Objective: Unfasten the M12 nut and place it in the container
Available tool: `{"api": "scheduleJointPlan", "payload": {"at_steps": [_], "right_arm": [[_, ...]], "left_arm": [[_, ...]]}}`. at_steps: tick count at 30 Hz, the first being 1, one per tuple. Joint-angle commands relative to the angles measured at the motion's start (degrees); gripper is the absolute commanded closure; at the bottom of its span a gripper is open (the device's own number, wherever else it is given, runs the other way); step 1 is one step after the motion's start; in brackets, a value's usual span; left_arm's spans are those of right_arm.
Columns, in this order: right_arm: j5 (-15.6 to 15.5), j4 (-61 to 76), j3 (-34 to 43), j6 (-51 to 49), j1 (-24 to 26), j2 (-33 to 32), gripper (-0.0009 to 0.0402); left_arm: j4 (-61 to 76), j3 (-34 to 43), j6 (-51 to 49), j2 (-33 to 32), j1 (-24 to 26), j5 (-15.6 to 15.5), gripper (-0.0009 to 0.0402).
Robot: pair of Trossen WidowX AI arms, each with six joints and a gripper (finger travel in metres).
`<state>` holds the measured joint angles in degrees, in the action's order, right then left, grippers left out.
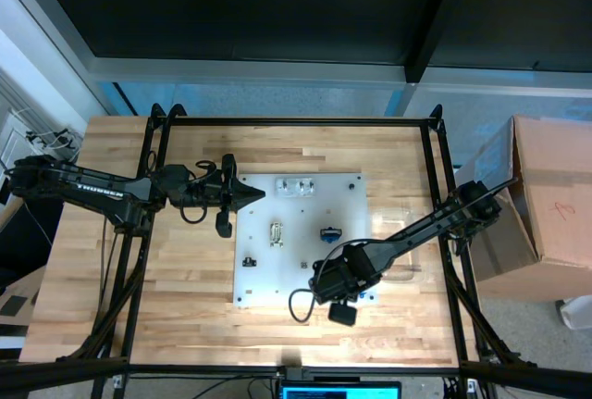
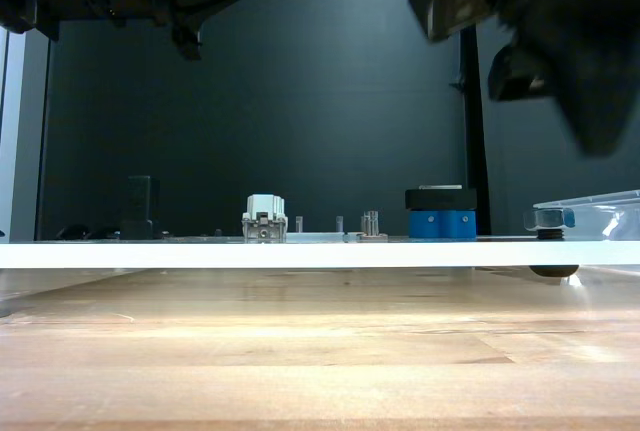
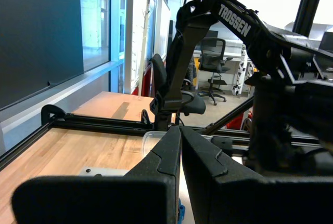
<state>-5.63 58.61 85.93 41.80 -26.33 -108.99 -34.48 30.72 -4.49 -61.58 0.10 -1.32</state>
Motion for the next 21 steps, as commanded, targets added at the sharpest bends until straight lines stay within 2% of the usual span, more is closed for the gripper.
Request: {"api": "scheduleJointPlan", "payload": {"at_steps": [1, 11, 17, 21], "right_arm": [[-1.99, -0.52, 0.52, -0.98, 0.09, -0.20, 0.0393], [-1.86, -4.15, 0.44, -5.05, 0.07, -4.94, 0.0393], [0.13, -4.07, 0.39, -5.38, 0.11, -5.14, 0.0393], [0.24, -4.02, 0.24, -5.38, 0.20, -5.14, 0.0393]], "left_arm": [[0.07, 0.00, 0.02, -0.02, 0.00, 0.00, 0.0393], [0.76, 0.00, 0.02, -0.02, 0.00, 0.00, 0.0393], [1.22, 0.00, 0.02, -0.02, 0.00, 0.00, 0.0393], [1.22, 0.00, 0.02, -0.02, -0.02, 0.02, 0.0393]]}}
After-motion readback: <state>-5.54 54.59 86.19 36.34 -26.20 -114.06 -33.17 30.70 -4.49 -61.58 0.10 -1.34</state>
